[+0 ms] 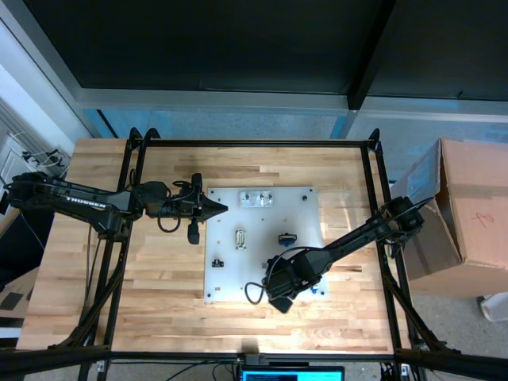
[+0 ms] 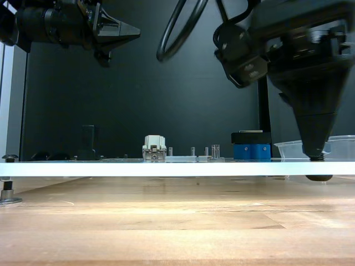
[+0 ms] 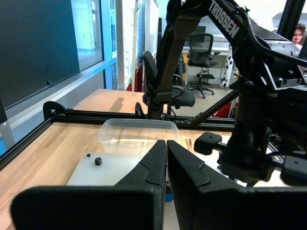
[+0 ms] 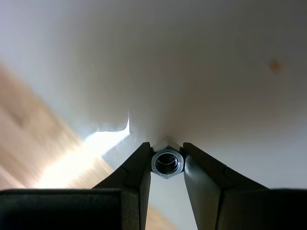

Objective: Unfasten the M12 nut and place it in the container

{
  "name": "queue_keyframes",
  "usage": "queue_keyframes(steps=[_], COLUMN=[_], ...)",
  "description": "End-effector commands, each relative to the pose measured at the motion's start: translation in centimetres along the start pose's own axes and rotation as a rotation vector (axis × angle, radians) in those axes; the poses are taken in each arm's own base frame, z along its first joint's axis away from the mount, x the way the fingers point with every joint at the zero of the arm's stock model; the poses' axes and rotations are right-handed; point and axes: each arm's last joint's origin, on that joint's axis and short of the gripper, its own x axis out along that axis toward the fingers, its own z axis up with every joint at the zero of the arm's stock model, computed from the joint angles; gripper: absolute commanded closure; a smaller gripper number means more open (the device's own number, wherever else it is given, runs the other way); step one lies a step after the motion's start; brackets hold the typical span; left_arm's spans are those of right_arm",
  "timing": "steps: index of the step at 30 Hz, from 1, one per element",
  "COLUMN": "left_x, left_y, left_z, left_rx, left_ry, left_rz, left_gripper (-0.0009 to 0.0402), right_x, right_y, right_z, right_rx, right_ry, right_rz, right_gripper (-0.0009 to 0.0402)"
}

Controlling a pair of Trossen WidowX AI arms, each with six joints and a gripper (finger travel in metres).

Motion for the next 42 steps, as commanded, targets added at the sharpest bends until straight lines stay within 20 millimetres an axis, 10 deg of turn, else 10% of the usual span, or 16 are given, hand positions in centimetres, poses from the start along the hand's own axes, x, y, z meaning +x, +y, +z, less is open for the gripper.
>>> queue_keyframes(steps=[1,9,26,42], left_x=[0.0,0.0,0.0,0.0], left_y=[0.0,0.0,0.0,0.0], left_z=[0.0,0.0,0.0,0.0], left_rx=[0.0,0.0,0.0,0.0], left_ry=[0.0,0.0,0.0,0.0], left_rz=[0.0,0.0,0.0,0.0], left_gripper=[0.0393,0.0393,0.0393,0.0393], right_x=[0.0,-0.1,-3.7,-10.7], right_y=[0.0,0.0,-0.9,-10.0], right_z=[-0.1,-0.1,-0.1,0.4], right_rx=[-0.281,-0.699,-0.788,-0.594], right_ry=[0.008,0.002,-0.059,-0.057], right_rz=[0.004,0.009,0.046,-0.095], right_gripper=[0.038,0.0382,0.0381,0.0381])
